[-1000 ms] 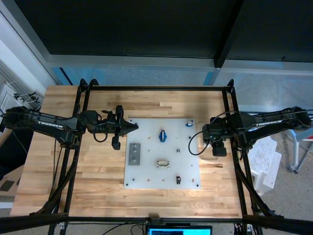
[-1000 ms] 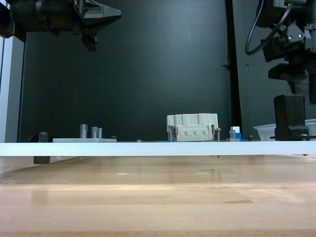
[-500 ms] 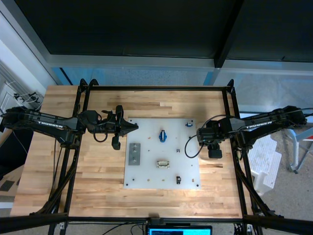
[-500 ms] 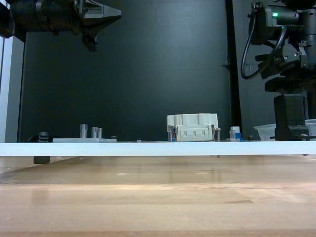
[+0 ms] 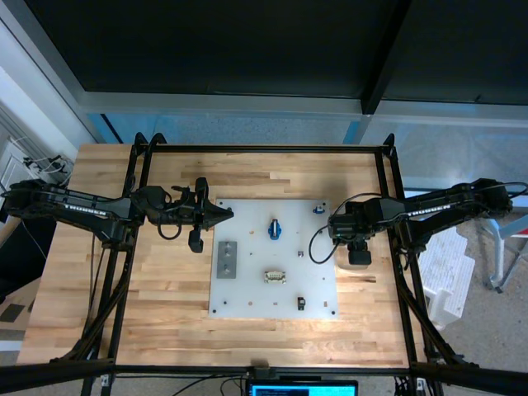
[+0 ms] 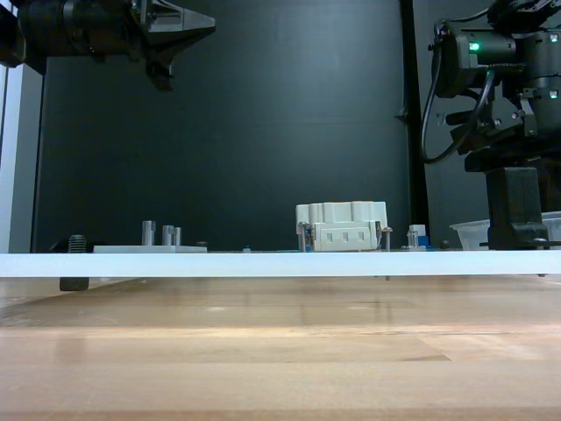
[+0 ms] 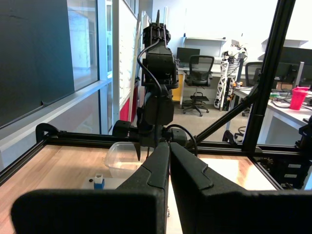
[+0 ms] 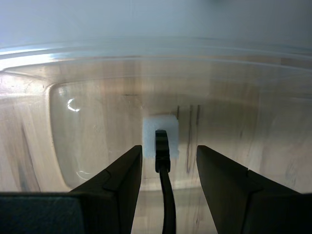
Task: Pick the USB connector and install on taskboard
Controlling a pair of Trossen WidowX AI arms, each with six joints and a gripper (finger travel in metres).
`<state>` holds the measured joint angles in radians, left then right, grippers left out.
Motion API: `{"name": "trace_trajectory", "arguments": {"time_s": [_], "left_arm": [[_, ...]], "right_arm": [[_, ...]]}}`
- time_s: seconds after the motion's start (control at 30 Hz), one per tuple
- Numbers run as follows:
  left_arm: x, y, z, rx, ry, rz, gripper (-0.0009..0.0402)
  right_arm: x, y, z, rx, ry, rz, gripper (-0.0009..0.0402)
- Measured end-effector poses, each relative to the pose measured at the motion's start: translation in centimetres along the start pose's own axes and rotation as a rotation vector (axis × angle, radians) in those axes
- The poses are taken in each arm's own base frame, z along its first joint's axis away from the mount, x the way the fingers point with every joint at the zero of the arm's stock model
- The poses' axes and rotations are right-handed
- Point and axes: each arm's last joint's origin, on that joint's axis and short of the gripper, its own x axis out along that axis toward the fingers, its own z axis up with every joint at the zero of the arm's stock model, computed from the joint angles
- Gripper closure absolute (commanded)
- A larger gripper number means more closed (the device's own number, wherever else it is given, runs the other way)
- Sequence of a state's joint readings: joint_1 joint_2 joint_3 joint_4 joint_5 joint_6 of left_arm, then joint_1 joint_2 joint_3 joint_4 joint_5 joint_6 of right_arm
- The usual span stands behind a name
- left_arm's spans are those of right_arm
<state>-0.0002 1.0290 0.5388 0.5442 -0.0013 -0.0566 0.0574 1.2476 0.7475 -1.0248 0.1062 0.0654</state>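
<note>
1. Two fingers of the right gripper stand apart, clamped on nothing.
2. We see the USB connector between them, touching neither, against a white block inside a clear tub.
3. The left gripper holds its fingers pressed together, with the taskboard beyond their tips.

Even overhead light falls on the table and white taskboard; shadows are soft. Low view: near tabletop blurred, left gripper raised in silhouette against black. Left wrist view: daylight overexposes the background. Right wrist view: right gripper, defocused, over a glare-streaked clear tray.
</note>
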Motion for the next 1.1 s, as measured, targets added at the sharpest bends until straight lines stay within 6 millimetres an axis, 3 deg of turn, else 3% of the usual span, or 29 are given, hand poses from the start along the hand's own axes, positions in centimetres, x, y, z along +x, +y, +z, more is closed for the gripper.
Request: {"name": "trace_trajectory", "arguments": {"time_s": [0.23, 1.1], "left_arm": [[0.0, 0.0, 0.0, 0.0, 0.0, 0.0, 0.0393], [-0.01, 0.0, 0.01, 0.0, 0.0, 0.0, 0.0393]], "right_arm": [[0.13, -0.07, -0.01, 0.007, 0.008, 0.002, 0.0244], [0.15, -0.02, -0.02, 0.0, 0.01, 0.023, 0.038]]}}
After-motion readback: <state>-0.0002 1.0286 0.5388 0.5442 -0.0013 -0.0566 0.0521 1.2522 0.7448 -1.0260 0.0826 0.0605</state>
